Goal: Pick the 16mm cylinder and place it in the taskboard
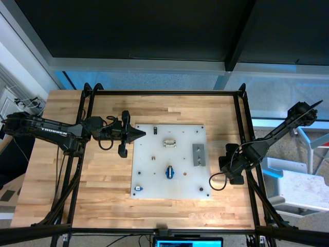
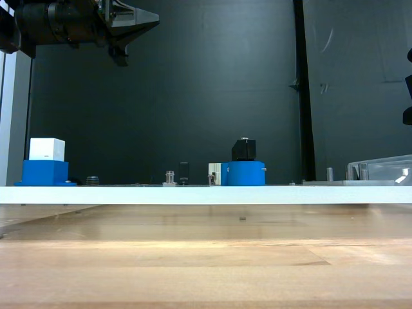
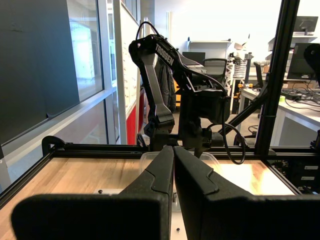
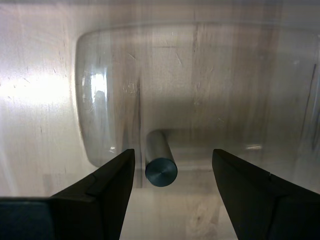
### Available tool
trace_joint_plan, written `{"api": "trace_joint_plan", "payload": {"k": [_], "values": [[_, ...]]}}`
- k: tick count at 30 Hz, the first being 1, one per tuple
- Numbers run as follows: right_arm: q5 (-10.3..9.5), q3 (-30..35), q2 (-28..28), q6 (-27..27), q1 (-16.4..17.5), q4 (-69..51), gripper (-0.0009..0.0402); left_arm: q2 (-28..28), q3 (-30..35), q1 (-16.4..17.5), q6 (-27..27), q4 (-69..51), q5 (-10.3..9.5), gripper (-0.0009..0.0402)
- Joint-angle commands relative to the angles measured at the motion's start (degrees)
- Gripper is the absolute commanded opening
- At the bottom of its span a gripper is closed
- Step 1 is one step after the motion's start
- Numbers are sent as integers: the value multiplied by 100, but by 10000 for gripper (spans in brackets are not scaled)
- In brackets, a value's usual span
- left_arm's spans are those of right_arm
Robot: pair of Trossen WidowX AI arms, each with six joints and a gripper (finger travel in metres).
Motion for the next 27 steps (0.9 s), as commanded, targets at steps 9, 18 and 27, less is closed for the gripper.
{"api": "trace_joint_plan", "payload": {"k": [9, 18, 27], "values": [[-20, -35, 0, 70, 2, 52, 174, 2, 0, 2, 2, 0, 2, 0], [-42, -35, 0, 70, 2, 52, 122, 2, 0, 0, 0, 0, 2, 0], [-42, -35, 0, 68, 2, 52, 76, 2, 0, 0, 0, 0, 2, 0]]}}
